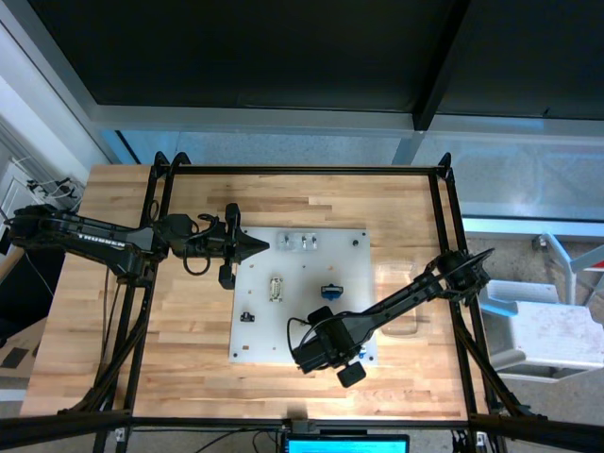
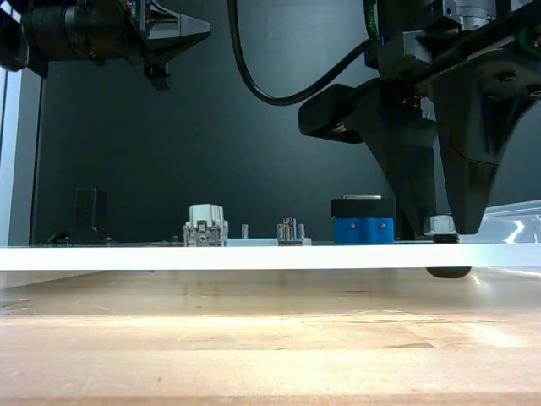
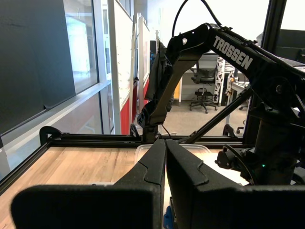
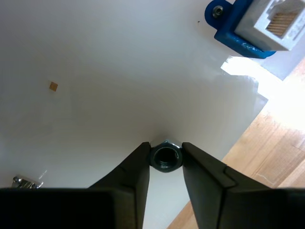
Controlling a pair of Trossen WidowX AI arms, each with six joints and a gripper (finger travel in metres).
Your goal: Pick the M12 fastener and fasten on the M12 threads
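Now, entry one — where was the nut (image 4: 166, 157)?
Listed low on the white board (image 4: 95, 71) near its near right edge, seemingly seated on the black stud (image 2: 445, 239). The right gripper (image 4: 166, 145) had its fingertips pressed on two opposite flats.
And the left gripper (image 3: 165, 143)?
Fingers closed together, holding nothing, raised over the board's far left edge.
Handling note?
Judged: keep the nut square to the stud, turn gently, let go only once the threads bite.
Markings?
"TROSSEN" lettering (image 3: 233, 47) — white capitals on the arm.

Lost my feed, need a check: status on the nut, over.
Left gripper shut, parked high at left. Right gripper shut on M12 nut, atop its stud. Nothing blocking.
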